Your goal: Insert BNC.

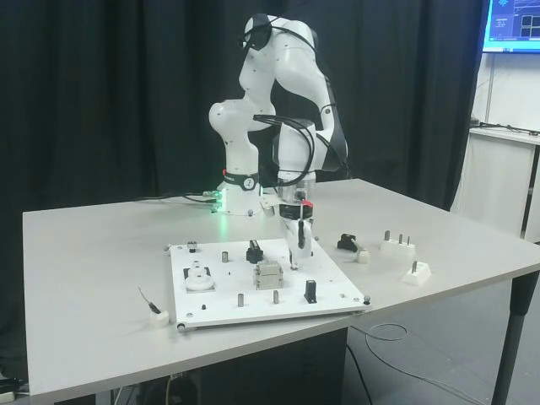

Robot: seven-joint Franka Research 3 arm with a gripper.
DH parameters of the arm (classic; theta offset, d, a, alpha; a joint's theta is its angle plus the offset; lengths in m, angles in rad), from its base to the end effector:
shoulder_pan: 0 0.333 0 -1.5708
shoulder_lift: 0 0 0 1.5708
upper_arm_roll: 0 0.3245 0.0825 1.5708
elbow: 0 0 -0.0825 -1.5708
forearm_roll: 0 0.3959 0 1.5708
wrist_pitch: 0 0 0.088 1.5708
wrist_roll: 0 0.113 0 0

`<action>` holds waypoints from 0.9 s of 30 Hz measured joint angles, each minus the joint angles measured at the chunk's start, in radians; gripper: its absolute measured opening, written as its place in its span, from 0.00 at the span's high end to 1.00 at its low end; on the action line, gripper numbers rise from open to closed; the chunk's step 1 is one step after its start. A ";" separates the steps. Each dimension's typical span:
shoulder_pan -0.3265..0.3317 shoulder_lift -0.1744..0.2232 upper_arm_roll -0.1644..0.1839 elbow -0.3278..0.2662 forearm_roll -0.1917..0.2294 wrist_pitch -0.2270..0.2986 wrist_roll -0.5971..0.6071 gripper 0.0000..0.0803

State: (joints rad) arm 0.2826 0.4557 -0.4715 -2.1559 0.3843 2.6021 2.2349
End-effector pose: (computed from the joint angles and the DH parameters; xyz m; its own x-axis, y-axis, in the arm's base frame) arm 0.5694 -0.1177 0.2031 -0.9035 -0.4256 -0.0511 -0.4238 0.9047 -0.0423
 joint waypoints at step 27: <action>0.064 0.003 -0.073 0.031 0.009 -0.010 -0.006 0.19</action>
State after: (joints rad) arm 0.3466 0.4590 -0.5447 -2.1247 0.3930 2.5925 2.2289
